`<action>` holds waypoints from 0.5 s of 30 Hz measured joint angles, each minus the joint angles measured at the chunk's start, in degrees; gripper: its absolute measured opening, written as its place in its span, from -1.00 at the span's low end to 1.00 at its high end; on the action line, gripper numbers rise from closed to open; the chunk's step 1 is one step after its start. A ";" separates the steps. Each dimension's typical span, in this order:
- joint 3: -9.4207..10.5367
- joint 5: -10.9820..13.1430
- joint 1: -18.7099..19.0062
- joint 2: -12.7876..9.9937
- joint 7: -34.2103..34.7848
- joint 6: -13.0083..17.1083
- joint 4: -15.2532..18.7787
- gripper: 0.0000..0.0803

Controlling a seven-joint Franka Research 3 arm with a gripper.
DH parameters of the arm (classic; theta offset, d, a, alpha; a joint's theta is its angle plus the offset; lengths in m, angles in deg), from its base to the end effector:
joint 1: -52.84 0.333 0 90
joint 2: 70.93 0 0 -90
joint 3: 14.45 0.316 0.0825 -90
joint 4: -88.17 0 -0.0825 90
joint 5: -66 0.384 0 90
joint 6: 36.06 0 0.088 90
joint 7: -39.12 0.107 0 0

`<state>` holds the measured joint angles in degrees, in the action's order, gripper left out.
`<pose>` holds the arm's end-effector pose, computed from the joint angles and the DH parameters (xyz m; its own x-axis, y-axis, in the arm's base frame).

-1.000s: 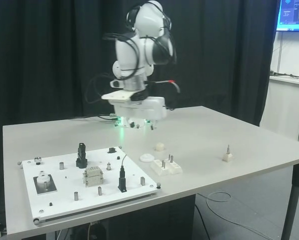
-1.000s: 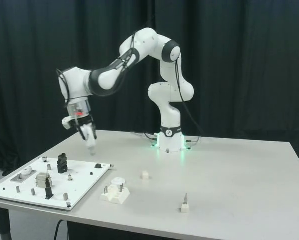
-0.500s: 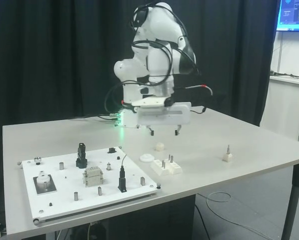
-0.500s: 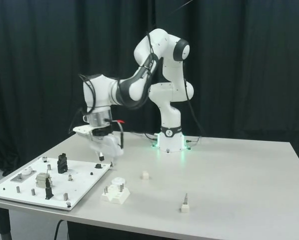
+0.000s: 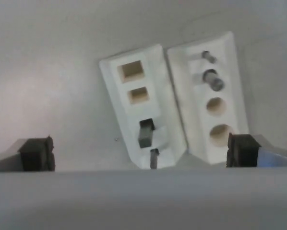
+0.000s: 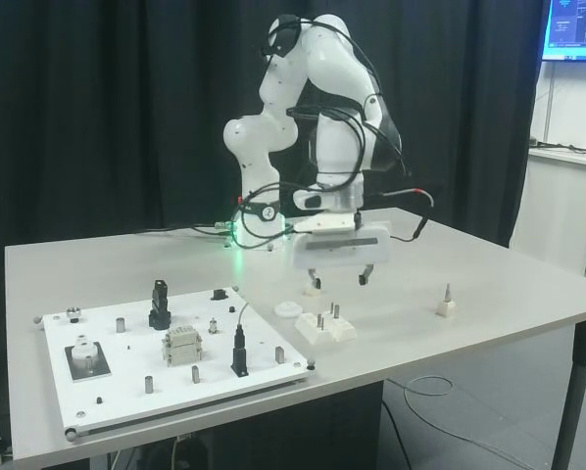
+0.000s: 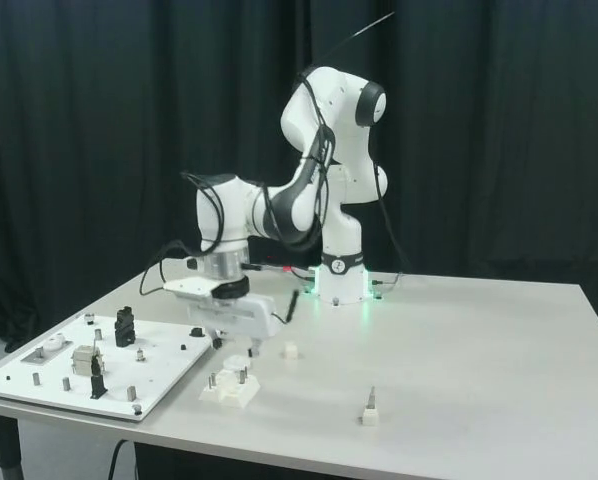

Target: Pick square peg 2.

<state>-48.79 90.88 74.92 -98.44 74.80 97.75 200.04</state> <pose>0.6071 -0.1078 0.2692 0.4667 -0.8841 -0.0213 -0.8839 -0.4654 -0.0464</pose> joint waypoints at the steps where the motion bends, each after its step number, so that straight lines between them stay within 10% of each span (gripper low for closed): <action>1: 0.35 -0.26 0.00 -0.23 -0.72 0.38 0.14 0.99; 15: 3.37 -4.07 -0.29 -2.99 -2.85 4.19 0.67 0.99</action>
<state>-45.41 86.81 74.63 -101.43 71.95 101.94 200.71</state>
